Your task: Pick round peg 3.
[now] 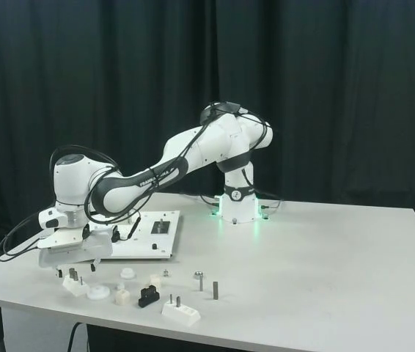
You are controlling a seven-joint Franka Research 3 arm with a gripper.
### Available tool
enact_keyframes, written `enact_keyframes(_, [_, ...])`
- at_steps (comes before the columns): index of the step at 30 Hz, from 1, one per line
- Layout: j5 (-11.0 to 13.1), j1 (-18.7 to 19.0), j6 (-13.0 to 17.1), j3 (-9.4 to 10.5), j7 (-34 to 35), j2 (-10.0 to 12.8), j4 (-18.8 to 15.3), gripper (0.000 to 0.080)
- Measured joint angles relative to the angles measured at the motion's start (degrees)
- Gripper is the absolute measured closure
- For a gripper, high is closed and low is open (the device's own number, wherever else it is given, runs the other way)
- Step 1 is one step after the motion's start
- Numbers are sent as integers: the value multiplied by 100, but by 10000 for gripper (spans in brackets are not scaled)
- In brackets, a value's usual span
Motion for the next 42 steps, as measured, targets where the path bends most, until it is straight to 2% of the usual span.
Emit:
enact_keyframes(14, [-44,-181,75,180,54,-26,142,3])
enact_keyframes(15, [-47,-192,75,194,61,-33,150,94])
enact_keyframes(16, [-48,-201,75,205,66,-38,158,94])
enact_keyframes(17, [-49,-208,75,214,71,-41,166,258])
enact_keyframes(25, [-52,-244,32,235,132,-47,248,258])
enact_keyframes(26, [-56,-249,21,235,141,-47,260,584])
enact_keyframes(31, [-116,-265,-21,235,194,-53,307,584])
enact_keyframes(32, [-136,-266,-30,235,203,-57,312,696])
enact_keyframes(42, [-404,-269,-343,184,353,-203,363,696])
